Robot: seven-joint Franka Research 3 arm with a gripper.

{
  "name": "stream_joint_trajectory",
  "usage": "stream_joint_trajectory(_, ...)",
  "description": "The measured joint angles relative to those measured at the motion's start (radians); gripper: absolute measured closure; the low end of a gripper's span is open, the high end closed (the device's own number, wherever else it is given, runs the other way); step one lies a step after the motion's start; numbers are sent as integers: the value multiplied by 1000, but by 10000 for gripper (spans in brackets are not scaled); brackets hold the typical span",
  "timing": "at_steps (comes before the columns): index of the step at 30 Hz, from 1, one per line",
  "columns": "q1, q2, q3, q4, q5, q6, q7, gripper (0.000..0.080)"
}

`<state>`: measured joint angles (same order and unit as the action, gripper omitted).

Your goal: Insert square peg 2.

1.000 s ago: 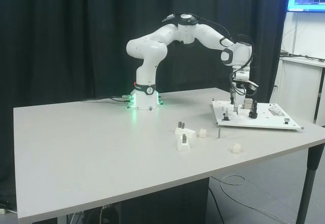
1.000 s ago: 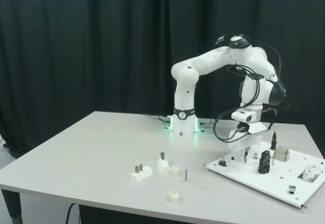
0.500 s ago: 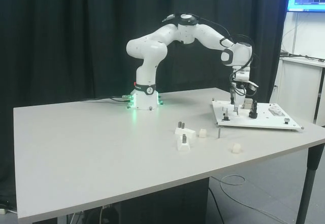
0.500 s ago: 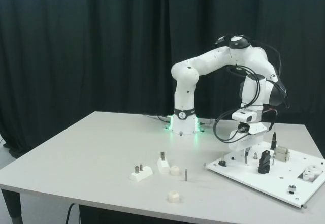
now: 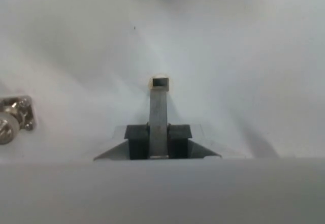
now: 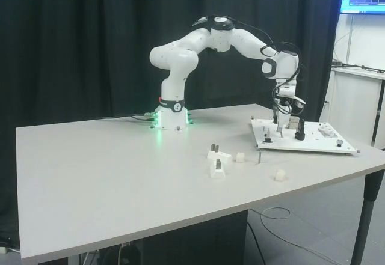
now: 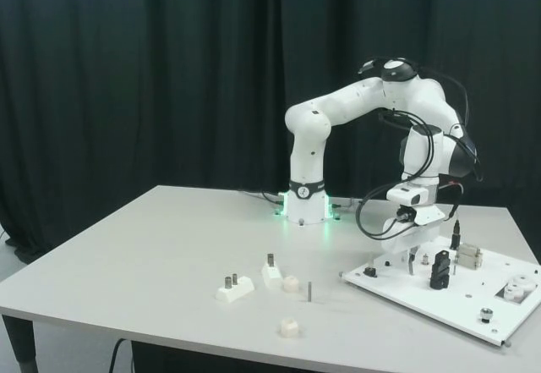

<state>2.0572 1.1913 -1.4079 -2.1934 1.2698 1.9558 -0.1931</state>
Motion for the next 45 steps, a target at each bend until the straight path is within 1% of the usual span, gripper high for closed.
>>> stream_joint_trajectory(16,-12,0,3,5,3,6,4,728)
stream_joint_trajectory(45,-12,0,8,8,5,12,4,728)
